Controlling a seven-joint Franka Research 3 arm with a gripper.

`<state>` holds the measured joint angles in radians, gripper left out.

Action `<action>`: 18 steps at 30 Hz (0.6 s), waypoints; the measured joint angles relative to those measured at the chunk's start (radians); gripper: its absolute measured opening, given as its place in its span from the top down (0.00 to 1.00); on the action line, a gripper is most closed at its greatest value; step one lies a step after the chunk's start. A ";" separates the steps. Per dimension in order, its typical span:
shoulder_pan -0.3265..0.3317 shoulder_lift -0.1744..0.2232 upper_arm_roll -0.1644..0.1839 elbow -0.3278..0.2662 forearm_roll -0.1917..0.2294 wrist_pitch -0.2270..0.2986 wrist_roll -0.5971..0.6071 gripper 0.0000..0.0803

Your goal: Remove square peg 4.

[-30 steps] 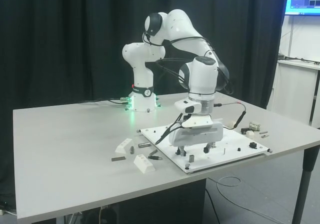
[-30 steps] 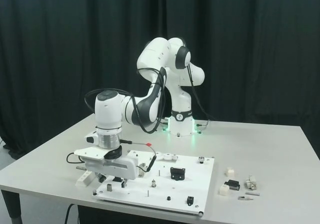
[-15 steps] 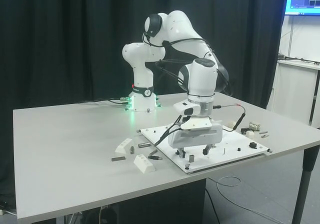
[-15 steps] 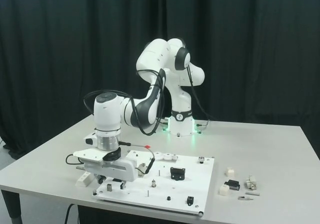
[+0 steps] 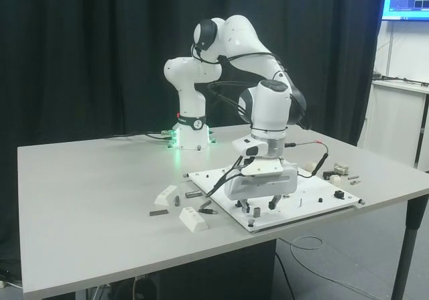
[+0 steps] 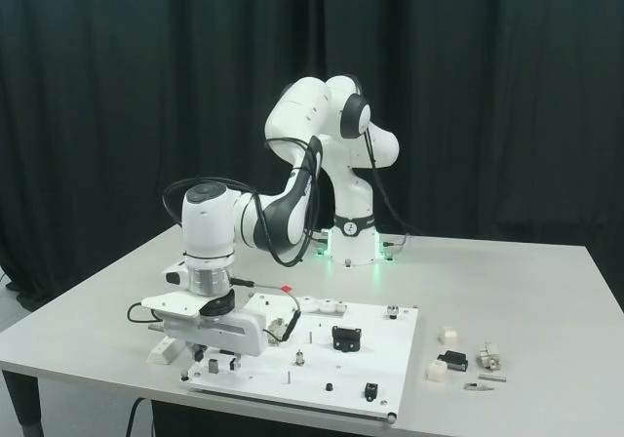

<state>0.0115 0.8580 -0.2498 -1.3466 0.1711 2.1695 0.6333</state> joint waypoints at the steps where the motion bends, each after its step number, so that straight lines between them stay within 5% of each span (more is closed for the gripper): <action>1: 0.000 0.000 0.000 0.000 0.000 0.000 -0.002 0.02; 2: 0.000 0.001 0.000 0.000 -0.001 0.000 -0.004 0.21; 10: 0.000 0.006 -0.004 0.001 -0.002 0.000 -0.041 0.21; 11: 0.000 0.007 -0.004 0.001 -0.002 0.000 -0.044 0.60; 16: -0.001 0.014 -0.007 0.007 -0.003 -0.002 -0.050 0.60; 17: -0.002 0.015 -0.007 0.009 -0.003 -0.003 -0.051 0.80; 18: -0.002 0.016 -0.007 0.011 -0.003 -0.005 -0.051 0.80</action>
<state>0.0098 0.8740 -0.2570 -1.3360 0.1680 2.1645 0.5820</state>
